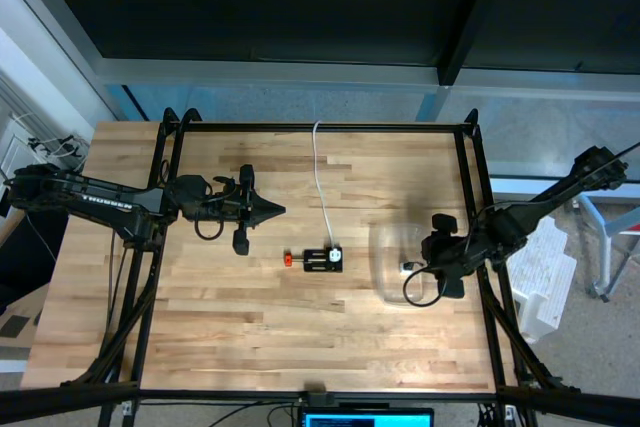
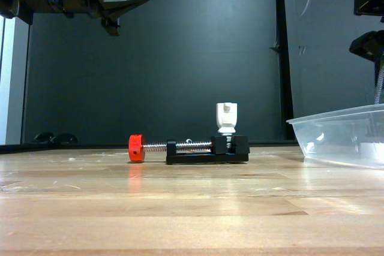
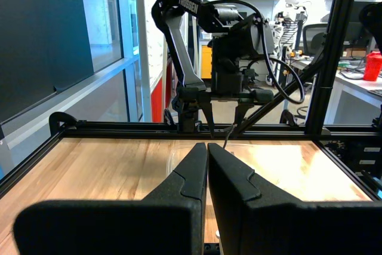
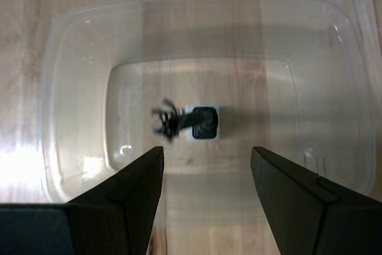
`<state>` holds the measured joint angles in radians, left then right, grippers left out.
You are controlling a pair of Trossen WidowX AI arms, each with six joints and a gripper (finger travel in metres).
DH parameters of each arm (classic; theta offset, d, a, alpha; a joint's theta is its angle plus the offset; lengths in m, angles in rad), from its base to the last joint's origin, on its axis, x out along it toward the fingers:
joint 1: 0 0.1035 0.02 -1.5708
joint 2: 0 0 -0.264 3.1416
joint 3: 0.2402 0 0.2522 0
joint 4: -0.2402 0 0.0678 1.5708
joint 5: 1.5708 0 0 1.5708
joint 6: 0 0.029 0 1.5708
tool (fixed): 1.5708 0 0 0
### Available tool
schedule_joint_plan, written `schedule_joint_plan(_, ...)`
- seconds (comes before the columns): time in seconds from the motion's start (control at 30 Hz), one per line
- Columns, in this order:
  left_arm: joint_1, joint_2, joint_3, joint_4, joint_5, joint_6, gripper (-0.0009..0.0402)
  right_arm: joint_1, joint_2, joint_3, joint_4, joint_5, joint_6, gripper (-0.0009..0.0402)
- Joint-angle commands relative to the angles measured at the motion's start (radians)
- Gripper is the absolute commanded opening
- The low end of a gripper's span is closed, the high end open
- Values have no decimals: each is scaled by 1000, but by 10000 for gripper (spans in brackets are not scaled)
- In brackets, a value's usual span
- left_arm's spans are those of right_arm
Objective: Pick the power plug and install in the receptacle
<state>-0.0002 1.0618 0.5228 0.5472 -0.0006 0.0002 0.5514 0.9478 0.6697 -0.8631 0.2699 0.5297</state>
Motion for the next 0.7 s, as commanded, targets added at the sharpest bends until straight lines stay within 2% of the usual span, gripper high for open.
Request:
schedule_joint_plan(0.03, 0, 0, 0, 0, 0, 0, 0, -13, 26, 0, 29, 0, -15, 202)
schedule_joint_plan(0.43, 0, 0, 0, 0, 0, 0, 0, -30, 76, -53, 167, -8, -33, 202)
schedule_joint_plan(0.7, 0, 0, 0, 1, 0, 0, 0, -34, 121, -54, 185, -9, -31, 202)
